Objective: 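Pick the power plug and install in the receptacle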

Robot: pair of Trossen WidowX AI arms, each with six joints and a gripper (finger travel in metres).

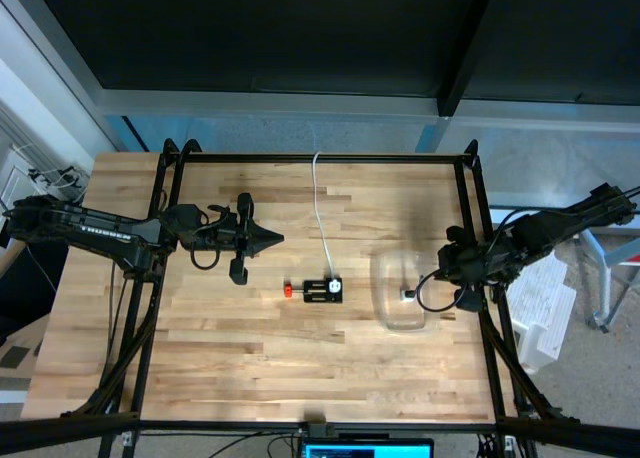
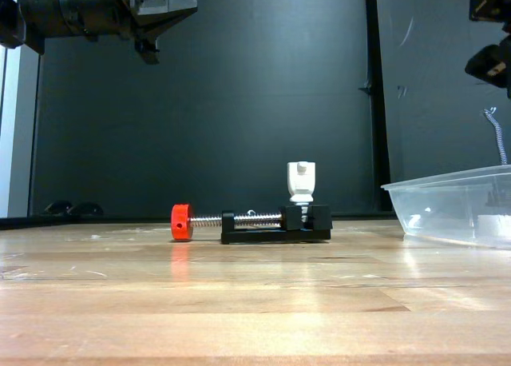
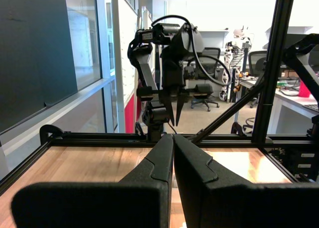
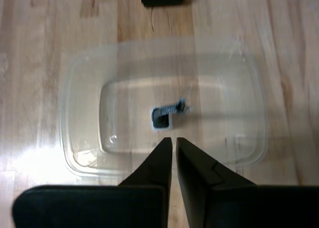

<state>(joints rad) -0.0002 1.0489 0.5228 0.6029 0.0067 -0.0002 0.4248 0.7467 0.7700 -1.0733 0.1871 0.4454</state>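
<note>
At the left, the left gripper (image 1: 270, 240) hung high above the table (image 1: 250, 368), lying level and pointing inward, its fingers pressed together on nothing, well apart from everything else. Further right, near the middle of the board, lay the red knob (image 1: 288, 290) of the black clamp (image 1: 318, 290), and the receptacle (image 1: 335, 287) stood upright in the clamp's right end, a thin white cable (image 1: 320, 208) running from it toward the far edge. Right again sat the clear tray (image 1: 393, 316), and the power plug (image 4: 160, 118) lay on its floor with a short coiled lead (image 4: 173, 108) attached. The right gripper (image 4: 173, 140) hovered over the tray, pointing down just beside the plug, its fingers drawn nearly together and empty. The plug looked small, light and rigid, likely to skate on the slick tray floor; its two opposite side faces seemed the place to grip, not the springy coil. The tray's walls stood in the way of any low sideways approach, and the light tray itself might shift if nudged.
</note>
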